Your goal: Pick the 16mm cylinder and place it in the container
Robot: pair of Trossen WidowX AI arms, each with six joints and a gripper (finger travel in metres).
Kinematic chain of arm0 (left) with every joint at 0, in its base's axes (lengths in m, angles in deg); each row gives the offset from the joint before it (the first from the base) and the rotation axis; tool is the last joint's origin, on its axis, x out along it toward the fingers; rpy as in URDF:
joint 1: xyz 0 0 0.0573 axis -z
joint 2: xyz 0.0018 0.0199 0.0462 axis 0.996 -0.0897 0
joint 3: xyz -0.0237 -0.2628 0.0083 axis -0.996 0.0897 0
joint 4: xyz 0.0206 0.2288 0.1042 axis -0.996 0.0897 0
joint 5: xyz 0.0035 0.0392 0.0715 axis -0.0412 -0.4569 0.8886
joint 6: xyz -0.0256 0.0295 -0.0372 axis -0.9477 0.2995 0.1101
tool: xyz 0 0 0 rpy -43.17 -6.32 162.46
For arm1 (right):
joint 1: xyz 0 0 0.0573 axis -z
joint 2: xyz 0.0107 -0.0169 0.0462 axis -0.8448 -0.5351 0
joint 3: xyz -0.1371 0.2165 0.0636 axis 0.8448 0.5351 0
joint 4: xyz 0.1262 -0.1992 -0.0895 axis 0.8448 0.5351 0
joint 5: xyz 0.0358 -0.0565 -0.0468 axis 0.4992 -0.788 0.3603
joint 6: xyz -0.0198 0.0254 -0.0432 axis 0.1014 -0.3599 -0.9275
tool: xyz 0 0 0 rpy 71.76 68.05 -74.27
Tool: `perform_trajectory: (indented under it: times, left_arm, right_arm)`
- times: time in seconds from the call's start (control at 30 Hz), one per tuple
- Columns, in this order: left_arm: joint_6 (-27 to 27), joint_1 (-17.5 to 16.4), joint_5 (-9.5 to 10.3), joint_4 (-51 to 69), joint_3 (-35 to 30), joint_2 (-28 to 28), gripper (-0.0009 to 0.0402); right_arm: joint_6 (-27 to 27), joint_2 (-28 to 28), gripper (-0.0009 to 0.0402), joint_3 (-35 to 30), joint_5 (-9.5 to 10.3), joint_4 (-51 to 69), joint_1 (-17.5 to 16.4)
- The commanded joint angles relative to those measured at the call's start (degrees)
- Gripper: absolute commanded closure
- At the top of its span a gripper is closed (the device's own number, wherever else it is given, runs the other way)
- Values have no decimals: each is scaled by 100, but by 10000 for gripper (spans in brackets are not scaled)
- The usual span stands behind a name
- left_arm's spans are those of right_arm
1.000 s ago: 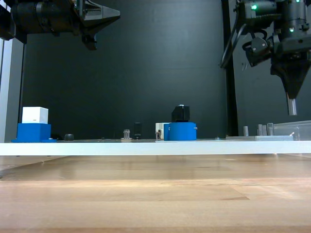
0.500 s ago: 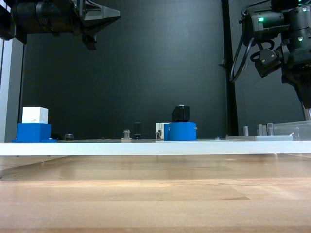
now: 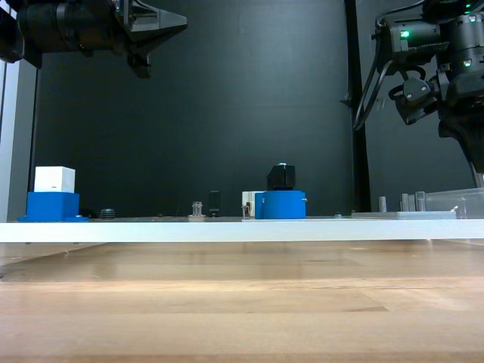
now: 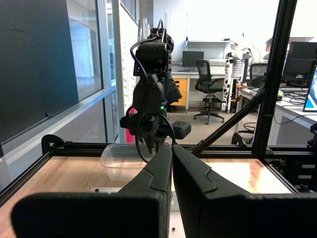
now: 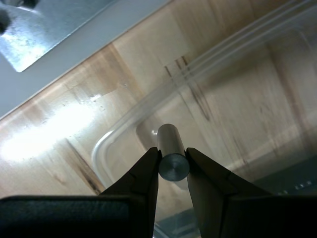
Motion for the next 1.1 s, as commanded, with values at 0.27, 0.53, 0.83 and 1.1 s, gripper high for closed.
perform_trajectory:
  times: [0.27,0.53,0.83,1.1]
  left_arm:
    - [0,0,0,-2,-2,0,393]
    - [0,0,0,0,-2,0,393]
    - [0,0,0,0,-2,0,393]
    - [0,0,0,-2,-2,0,393]
  right_arm:
    - [-22,-7,301,81,0,-170,0]
    - [-15,-7,252,103,-2,-223,0]
    - [-11,-4,230,103,-2,-221,0]
    - [9,-4,232,103,-2,-223,0]
